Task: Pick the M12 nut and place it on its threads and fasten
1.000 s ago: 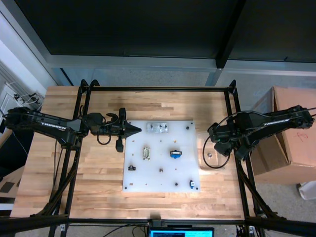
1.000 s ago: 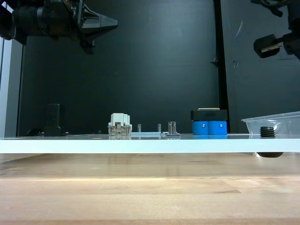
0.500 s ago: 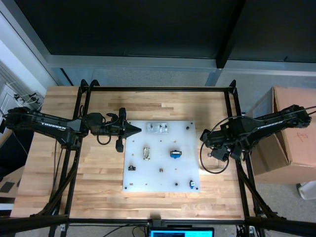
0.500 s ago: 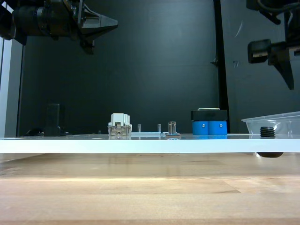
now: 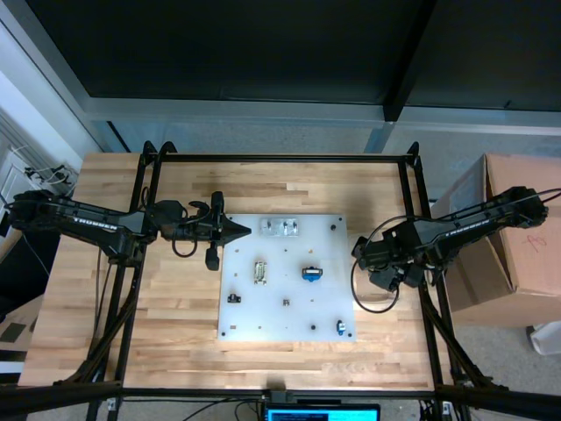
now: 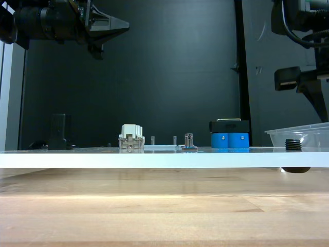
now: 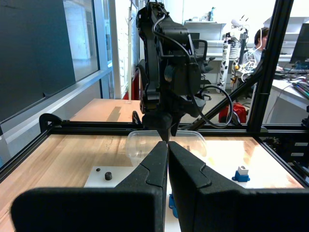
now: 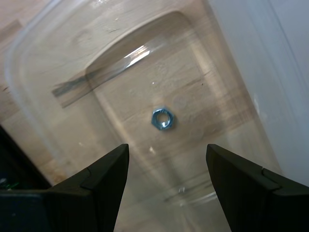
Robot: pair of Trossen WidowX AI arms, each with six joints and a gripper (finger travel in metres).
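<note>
Right jaws, spread, are dropping over the tray's [image 8: 30, 72] light, likely slick nut [image 8: 163, 119], best taken by its flats, while left jaws, pressed together, are hovering over the board's [image 5: 272, 311] left edge.

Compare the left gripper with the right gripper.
The left gripper is shut; the right gripper is open. The left gripper points level over the left edge of the board; the right gripper points down over the tray, above the free-lying nut. Neither holds anything.

The left gripper [image 5: 238, 231] points at the white board's [image 5: 272, 307] far left edge, while the right gripper [image 5: 392, 274] hangs over the table [image 5: 175, 351] just beside the board's right edge.
</note>
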